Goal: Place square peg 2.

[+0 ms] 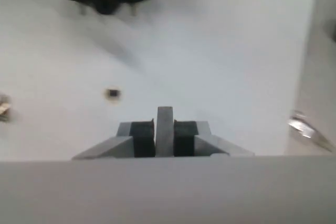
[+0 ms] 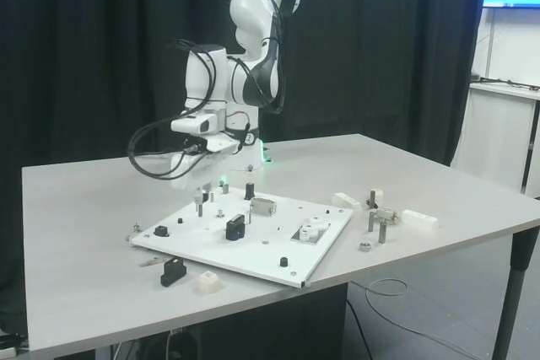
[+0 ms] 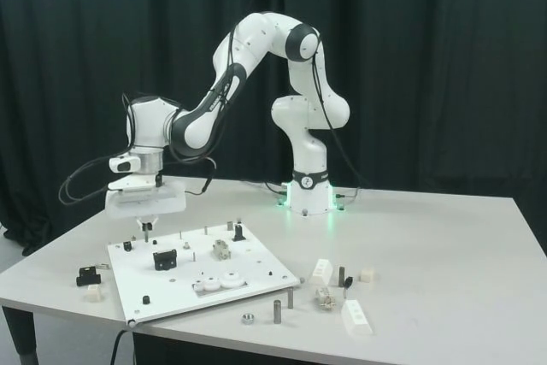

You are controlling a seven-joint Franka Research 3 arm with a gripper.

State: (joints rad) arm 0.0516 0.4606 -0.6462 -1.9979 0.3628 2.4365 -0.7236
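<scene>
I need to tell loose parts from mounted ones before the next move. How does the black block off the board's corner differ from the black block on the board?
The black block on the table lies loose on the grey table, beside a small white cube. The black block on the board stands on the white board, near its middle. The gripper hangs nearer the board's block. Both are small and black.

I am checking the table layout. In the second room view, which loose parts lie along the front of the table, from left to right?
Black clamp → white board → nut → two upright pins → long white block.
</scene>
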